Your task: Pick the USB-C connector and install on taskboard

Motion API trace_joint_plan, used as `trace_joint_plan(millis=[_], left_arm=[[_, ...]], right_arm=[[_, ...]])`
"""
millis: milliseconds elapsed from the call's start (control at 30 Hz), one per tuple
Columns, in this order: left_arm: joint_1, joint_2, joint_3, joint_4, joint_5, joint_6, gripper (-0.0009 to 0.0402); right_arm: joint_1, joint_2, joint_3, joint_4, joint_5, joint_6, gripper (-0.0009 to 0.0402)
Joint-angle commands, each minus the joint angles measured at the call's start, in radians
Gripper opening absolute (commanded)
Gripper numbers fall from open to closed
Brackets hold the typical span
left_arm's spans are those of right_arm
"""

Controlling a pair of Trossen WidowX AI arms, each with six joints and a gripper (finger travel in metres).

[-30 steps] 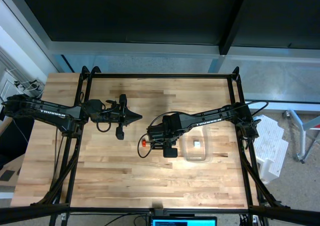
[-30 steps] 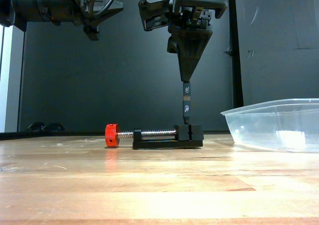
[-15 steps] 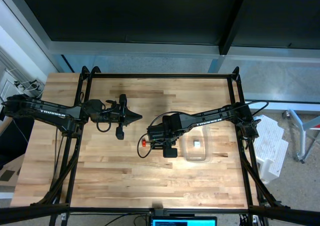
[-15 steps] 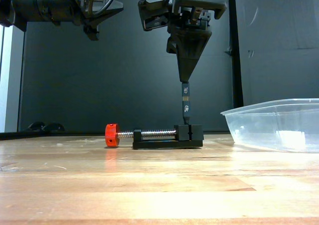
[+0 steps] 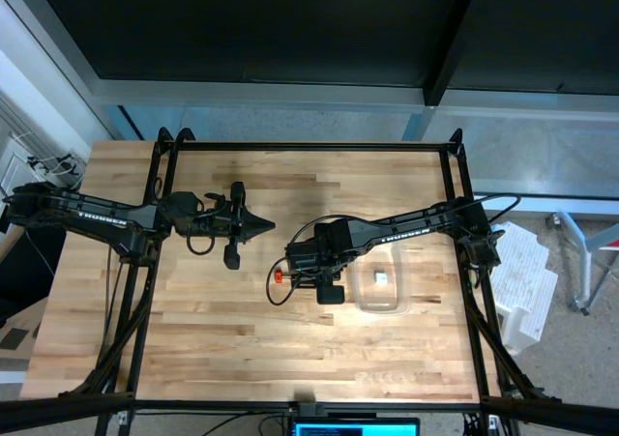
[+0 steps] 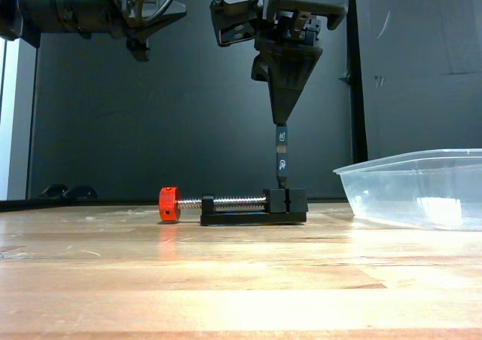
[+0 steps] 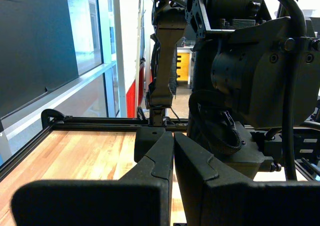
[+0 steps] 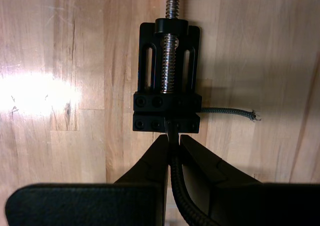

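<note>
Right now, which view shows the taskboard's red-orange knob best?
Low view: the knob shows whole, side-on. High view: an orange speck; right wrist view crops it; left wrist view lacks it. Right gripper grips the grey pin above the taskboard; left gripper hangs apart, shut.

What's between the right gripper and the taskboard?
A thin grey upright pin, held by the shut right gripper, reaches down to the taskboard; low view. The left gripper hangs shut, off left.

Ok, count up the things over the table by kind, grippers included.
Black rectangular taskboard block with red-orange knob: 1
Thin grey upright pin standing on it, in the right gripper jaws: 1
Clear plastic tray: 1
Tiny whitish piece inside tray: 1
Grippers: 2, left gripper mid-air left of the block
Total: 6
</note>
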Motion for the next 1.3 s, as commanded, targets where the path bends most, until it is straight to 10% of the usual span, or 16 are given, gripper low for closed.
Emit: trace_joint_plan(millis=[33,1300], left_arm=[[0.000,0.000,0.000,0.000,0.000,0.000,0.0000],[0.000,0.000,0.000,0.000,0.000,0.000,0.0000]], right_arm=[[0.000,0.003,-0.002,0.001,0.001,-0.019,0.0000],[0.000,-0.027,-0.060,0.074,0.002,-0.037,0.0054]])
